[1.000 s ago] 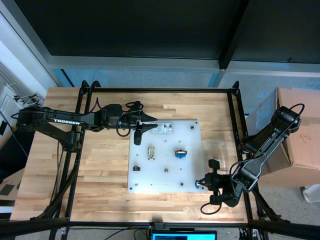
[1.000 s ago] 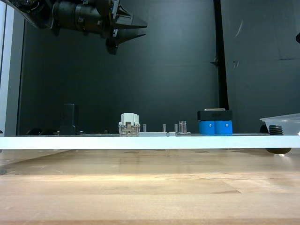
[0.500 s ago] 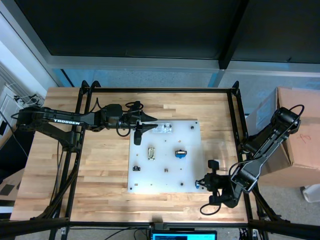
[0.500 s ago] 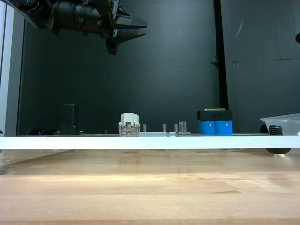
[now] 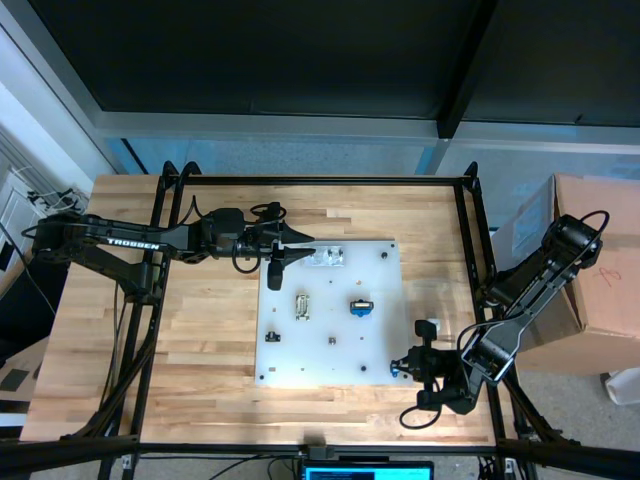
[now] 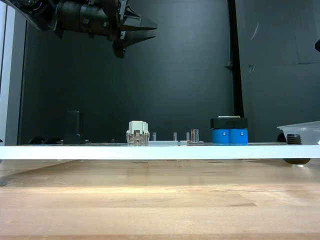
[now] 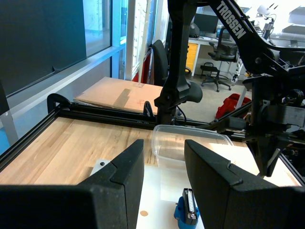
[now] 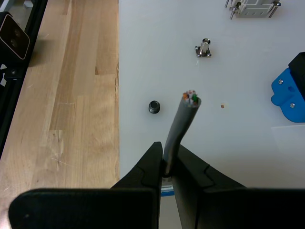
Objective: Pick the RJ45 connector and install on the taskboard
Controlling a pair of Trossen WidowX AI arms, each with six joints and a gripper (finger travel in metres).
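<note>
Evidently mid-carry, the right gripper (image 8: pixel 167 155) clamps the RJ45 connector (image 8: pixel 182 120) by its cable and must align it over the taskboard (image 8: pixel 248 138) ahead, while the left gripper (image 7: pixel 163 152) hangs spread, empty, above.

Left pincer (image 7: pixel 164 167) over taskboard (image 5: pixel 330 372) rear; RJ45 connector (image 8: pixel 181 124) in right pincer (image 5: pixel 405 367), near corner

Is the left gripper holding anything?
No: the left gripper, above the board's far left corner, has open, empty fingers; the right gripper, at the near right corner, grips a grey cable.
</note>
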